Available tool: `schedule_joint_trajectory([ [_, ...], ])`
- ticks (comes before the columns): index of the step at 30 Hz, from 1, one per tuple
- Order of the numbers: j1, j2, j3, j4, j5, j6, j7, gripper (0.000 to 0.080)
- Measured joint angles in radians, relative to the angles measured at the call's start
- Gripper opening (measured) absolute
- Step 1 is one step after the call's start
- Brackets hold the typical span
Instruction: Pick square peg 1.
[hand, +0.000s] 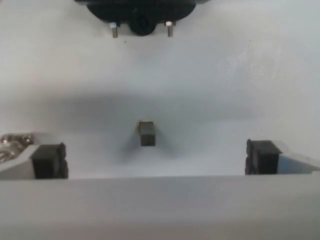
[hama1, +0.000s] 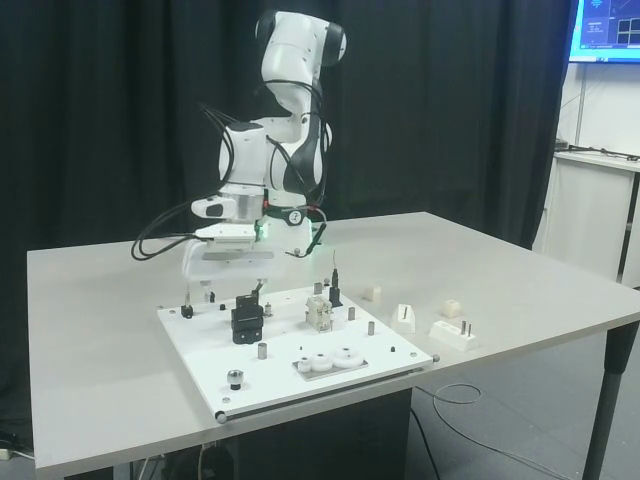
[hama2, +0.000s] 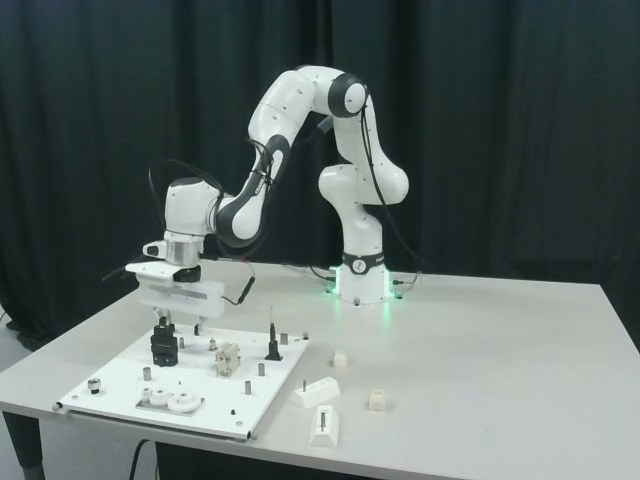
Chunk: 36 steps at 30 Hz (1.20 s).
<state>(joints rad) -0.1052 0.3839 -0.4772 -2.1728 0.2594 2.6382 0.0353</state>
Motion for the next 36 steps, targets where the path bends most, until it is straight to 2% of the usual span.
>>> schedule_joint_trajectory([
  [2, 0.0, -0.007, 0.0, 0.0, 0.0, -0.005, 0.0, 0.0792],
  [19, 0.001, -0.068, -0.011, 0.0, 0.0, -0.045, 0.021, 0.08],
  [22, 0.003, -0.082, -0.011, 0.0, 0.003, -0.058, 0.029, 0.08],
  [30, 0.013, -0.129, -0.008, 0.001, 0.047, -0.103, 0.07, 0.08],
  [36, 0.024, -0.16, -0.004, 0.009, 0.049, -0.155, 0.07, 0.08],
])
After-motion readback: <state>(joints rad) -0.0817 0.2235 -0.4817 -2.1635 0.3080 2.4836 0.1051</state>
